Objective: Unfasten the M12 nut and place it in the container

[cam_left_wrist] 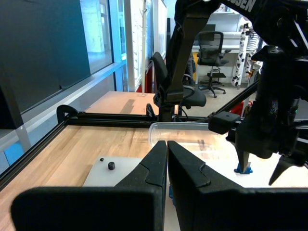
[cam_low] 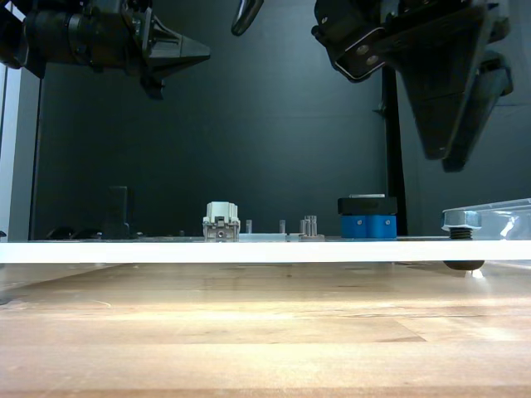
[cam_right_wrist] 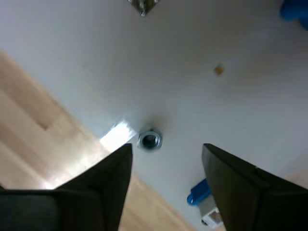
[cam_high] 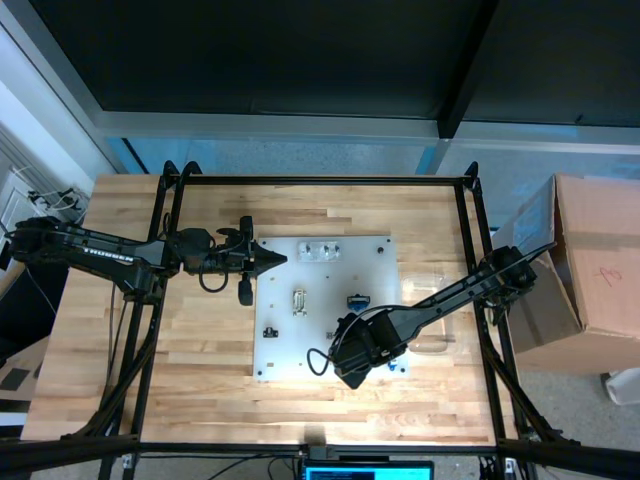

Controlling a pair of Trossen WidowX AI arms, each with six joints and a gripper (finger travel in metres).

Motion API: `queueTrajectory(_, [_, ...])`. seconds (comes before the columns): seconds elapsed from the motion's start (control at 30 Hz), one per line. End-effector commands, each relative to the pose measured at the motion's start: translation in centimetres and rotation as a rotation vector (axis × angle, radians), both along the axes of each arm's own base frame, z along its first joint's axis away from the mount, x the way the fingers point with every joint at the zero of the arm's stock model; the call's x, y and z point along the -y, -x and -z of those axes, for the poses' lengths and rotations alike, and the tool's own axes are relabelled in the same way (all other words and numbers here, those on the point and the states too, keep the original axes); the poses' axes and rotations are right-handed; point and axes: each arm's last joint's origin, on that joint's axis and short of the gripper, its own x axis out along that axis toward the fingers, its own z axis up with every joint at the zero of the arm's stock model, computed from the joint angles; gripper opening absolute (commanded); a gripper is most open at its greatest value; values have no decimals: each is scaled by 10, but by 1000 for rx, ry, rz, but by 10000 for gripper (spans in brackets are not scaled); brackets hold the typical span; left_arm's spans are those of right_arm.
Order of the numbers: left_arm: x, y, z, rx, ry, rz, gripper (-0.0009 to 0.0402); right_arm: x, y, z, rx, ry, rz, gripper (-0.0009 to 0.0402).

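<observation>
The small silver nut (cam_low: 461,219) sits on top of its black ribbed stud (cam_low: 461,234) at the board's near right edge, with ribs showing under it. In the right wrist view the nut (cam_right_wrist: 149,140) lies below and between the spread fingers. My right gripper (cam_low: 444,162) hangs open well above the nut, holding nothing. In the high view, the right gripper (cam_high: 355,370) hides the nut. My left gripper (cam_high: 272,260) hovers shut and empty over the board's far left part. The clear container (cam_high: 436,312) stands to the right of the board.
The white board (cam_high: 300,345) carries a beige connector (cam_low: 221,224), a blue-and-black block (cam_low: 367,217) and small silver posts (cam_low: 309,225). A black frame (cam_high: 320,180) rings the wooden table. A cardboard box (cam_high: 590,270) stands off the table at right.
</observation>
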Motion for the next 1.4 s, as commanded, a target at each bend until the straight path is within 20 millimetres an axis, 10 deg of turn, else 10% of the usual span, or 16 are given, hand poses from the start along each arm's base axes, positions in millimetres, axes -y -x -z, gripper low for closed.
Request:
queueTrajectory(0.03, [0, 0, 0, -1, 0, 0, 0, -2, -3, 7, -3, -1, 7, 244])
queueTrajectory(0.63, [0, 0, 0, 0, 0, 0, 0, -8, -15, 40, -24, -3, 6, 216])
queueTrajectory(1.4, [0, 0, 0, 0, 0, 0, 0, -8, -14, 39, -36, -22, -18, 12])
